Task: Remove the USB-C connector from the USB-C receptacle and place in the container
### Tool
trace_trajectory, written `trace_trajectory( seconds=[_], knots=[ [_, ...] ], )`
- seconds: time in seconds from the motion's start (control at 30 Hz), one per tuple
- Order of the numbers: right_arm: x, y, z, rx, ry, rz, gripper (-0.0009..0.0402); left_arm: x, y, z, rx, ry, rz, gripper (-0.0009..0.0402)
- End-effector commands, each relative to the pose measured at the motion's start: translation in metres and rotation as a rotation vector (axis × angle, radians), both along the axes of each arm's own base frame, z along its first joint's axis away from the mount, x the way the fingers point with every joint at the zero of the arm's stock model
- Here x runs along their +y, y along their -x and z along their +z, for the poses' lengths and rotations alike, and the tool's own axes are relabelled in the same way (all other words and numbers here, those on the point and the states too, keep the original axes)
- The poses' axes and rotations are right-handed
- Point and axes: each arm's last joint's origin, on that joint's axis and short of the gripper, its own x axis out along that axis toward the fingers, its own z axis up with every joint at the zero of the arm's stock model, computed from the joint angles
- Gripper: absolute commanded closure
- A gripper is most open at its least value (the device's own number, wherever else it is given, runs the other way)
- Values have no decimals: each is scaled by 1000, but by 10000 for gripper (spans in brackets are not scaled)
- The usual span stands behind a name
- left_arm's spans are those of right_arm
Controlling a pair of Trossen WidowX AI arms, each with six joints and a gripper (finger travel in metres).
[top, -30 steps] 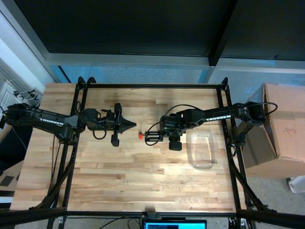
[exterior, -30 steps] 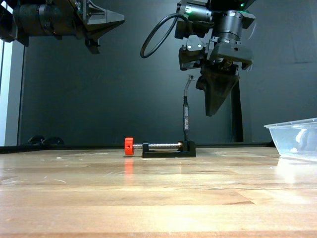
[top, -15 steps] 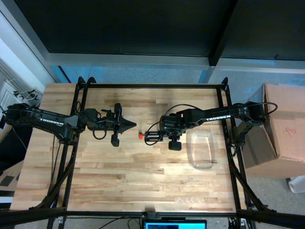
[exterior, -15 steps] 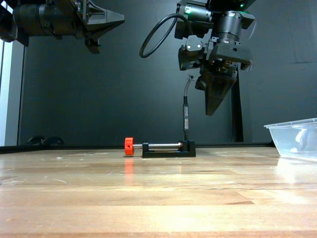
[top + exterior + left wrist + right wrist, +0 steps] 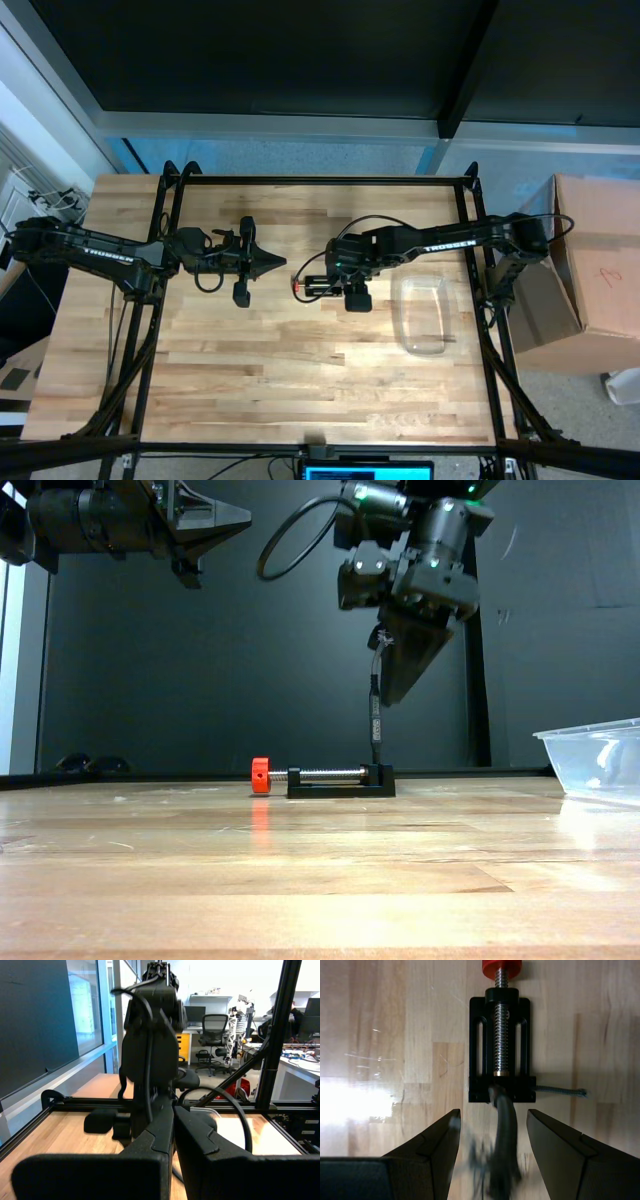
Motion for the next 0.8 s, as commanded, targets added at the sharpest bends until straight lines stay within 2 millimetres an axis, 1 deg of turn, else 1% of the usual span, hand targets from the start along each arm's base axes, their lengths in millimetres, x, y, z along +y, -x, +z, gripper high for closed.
trace_trajectory(
  seconds=[0.03,0.2,0.5,0.6,0.7,0.8],
  knots=[
    [0,-6,-6,-16,6,16,220,0,0,0,0,0,0,393],
    [0,-10,-10,-26,13,34,270,0,0,0,0,0,0,393],
    [0,-10,-9,-30,11,52,396,0,0,0,0,0,0,393],
    [0,-10,-8,-34,12,52,386,0,0,0,0,0,0,393],
    [0,-9,-5,-41,12,52,388,0,0,0,0,0,0,393],
    [0,-6,2,-67,15,57,393,0,0,0,0,0,0,393]
  ],
)
